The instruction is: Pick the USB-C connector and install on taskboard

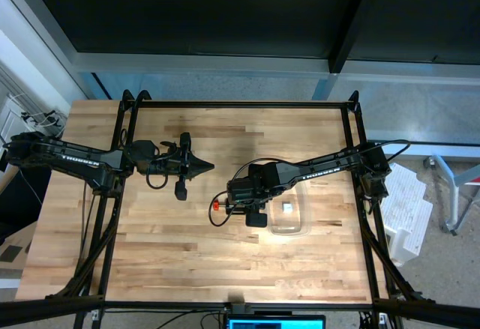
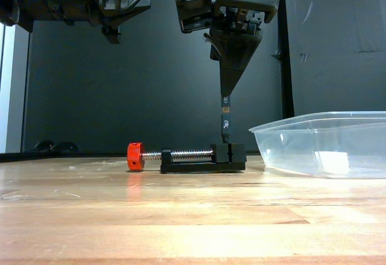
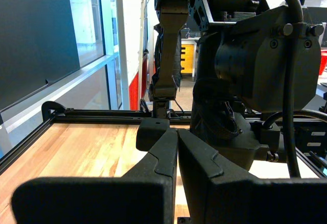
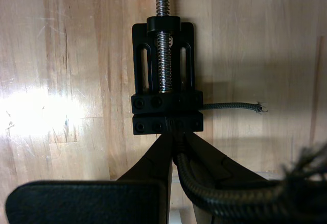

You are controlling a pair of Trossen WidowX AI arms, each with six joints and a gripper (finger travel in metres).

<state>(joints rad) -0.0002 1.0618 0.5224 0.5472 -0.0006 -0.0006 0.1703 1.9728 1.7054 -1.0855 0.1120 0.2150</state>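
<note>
The taskboard (image 2: 202, 159) is a small black block with a threaded screw and an orange-red knob (image 1: 217, 205), lying on the wooden table left of the tray. My right gripper (image 2: 225, 97) points straight down over the block's right end, shut on the USB-C connector (image 2: 225, 123), a thin dark piece hanging upright with its lower end at the block's top. In the right wrist view the fingertips (image 4: 164, 145) sit at the taskboard's (image 4: 166, 112) edge with a braided cable (image 4: 230, 106) trailing off. My left gripper (image 1: 201, 166) hovers shut and holding nothing, back left of the block.
A clear plastic tray (image 2: 325, 141) stands just right of the taskboard, holding a tiny whitish square piece (image 1: 287, 207). A black frame rail (image 1: 240, 105) runs around the table's edges.
</note>
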